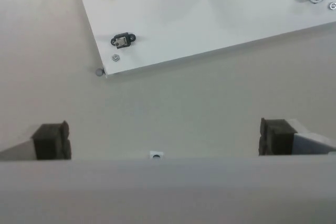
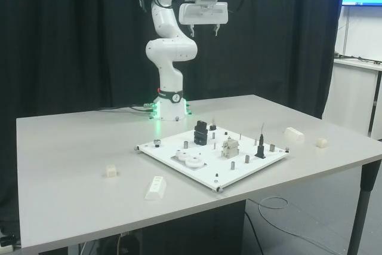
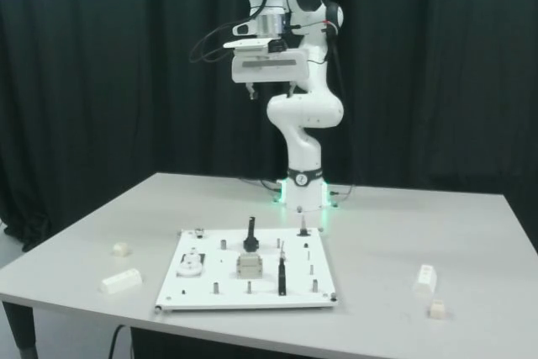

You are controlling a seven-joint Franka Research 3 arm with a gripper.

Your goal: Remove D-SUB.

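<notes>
A white board [image 2: 179, 168] lies on the grey table and carries several small parts. Near its middle stands a grey boxy connector [image 2: 228, 147] [image 3: 247, 266], which I take for the D-SUB. My gripper [image 2: 204, 31] [image 3: 271, 92] hangs open and empty high above the table, near the arm's base and well behind the board. In the wrist view the gripper [image 1: 163, 139] shows two black pads [image 1: 51, 141] set wide apart over bare table. Beyond them is a board corner [image 1: 107, 72] with a small black connector [image 1: 122, 39]. The D-SUB is not in that view.
Loose white blocks lie on the table: two left of the board [image 2: 156, 187] [image 2: 111, 171] and two to its right [image 2: 293, 134] [image 2: 322, 143]. A tall black plug [image 2: 200, 132] and a thin black probe [image 2: 260, 147] stand on the board. A green light [image 2: 156, 110] glows at the arm's base.
</notes>
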